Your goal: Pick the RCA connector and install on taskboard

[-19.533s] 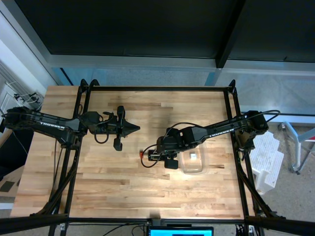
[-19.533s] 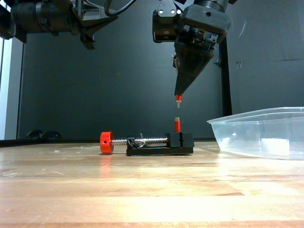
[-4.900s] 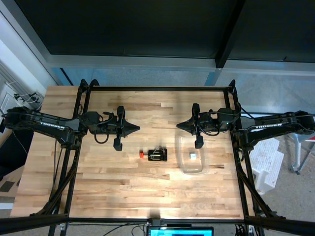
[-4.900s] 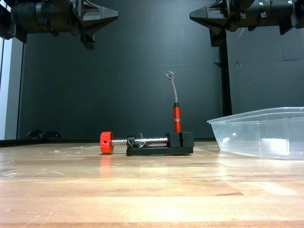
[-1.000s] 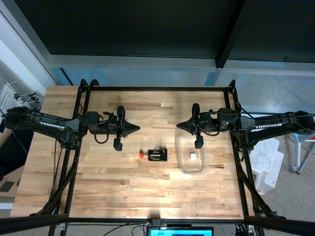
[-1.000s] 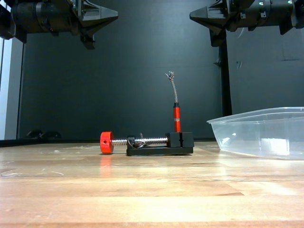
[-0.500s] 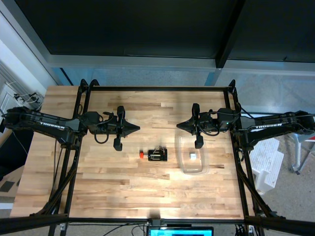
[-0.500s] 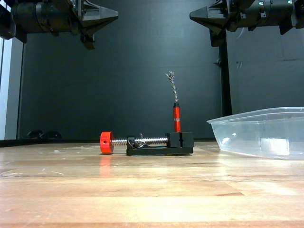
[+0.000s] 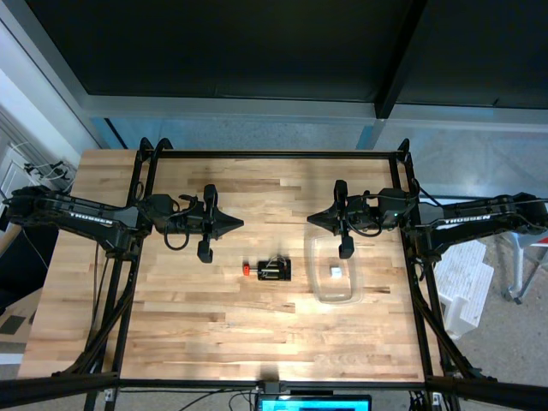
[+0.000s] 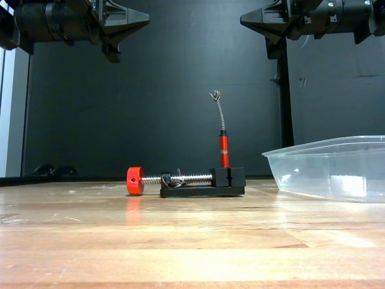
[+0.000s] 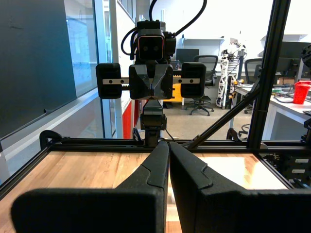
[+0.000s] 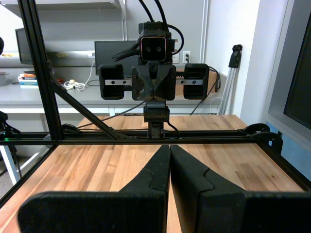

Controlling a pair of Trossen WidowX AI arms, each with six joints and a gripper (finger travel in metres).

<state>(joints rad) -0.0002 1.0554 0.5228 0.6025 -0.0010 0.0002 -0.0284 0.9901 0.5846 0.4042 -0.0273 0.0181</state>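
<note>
Where the taskboard (image 10: pixel 204 182) sits mid-worktop (image 9: pixel 214 325), the RCA connector (image 10: pixel 224 150) stands upright in the block's raised end: red barrel, silvery coiled tail curling above. Overhead, the left gripper (image 9: pixel 233 223) and right gripper (image 9: pixel 315 217) hang well apart from it, jaws pressed together, holding nothing.

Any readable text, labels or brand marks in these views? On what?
"TROSSEN": left arm, high view, small.
"TROSSEN": right arm, high view, small.
Nothing else legible; none on left gripper or right gripper, both shut, raised over the table.
</note>
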